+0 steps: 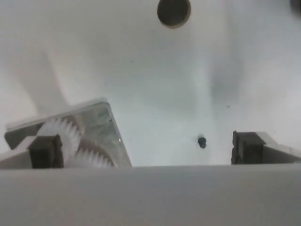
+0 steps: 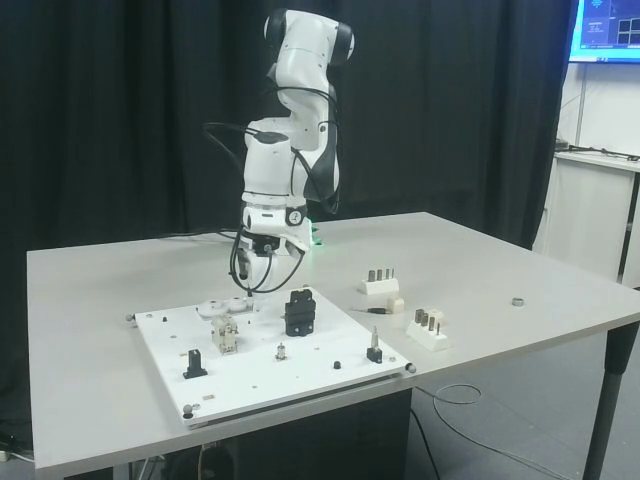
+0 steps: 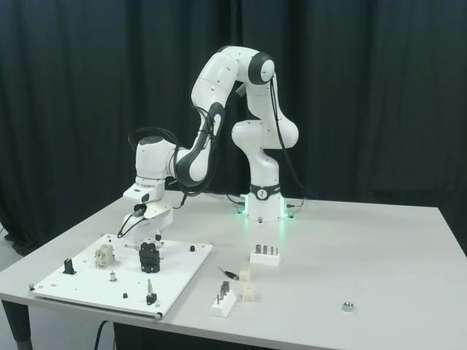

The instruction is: Insert small gear.

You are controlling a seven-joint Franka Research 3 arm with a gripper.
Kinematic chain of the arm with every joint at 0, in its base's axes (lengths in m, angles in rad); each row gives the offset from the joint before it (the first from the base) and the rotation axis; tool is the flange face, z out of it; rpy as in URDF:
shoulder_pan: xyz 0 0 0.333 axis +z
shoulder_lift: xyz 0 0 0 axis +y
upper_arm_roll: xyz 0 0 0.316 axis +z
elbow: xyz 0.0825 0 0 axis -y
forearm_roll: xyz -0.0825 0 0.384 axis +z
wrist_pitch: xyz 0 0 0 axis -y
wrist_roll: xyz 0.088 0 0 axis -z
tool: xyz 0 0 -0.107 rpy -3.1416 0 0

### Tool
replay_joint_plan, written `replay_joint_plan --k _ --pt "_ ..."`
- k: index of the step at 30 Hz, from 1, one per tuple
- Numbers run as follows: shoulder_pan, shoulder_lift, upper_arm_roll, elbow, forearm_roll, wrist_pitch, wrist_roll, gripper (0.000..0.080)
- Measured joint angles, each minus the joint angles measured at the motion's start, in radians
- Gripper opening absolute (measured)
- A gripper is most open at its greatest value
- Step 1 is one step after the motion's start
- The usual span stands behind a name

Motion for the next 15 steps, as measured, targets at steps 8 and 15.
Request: replay_joint_plan --k 8,15 --pt "0.000 -0.011 -0.001 0.003 0.000 -0.008 0.000 0.0800" --pt "0.000 -0.029 -0.005 0.003 0.000 -0.038 -0.001 0.0800"
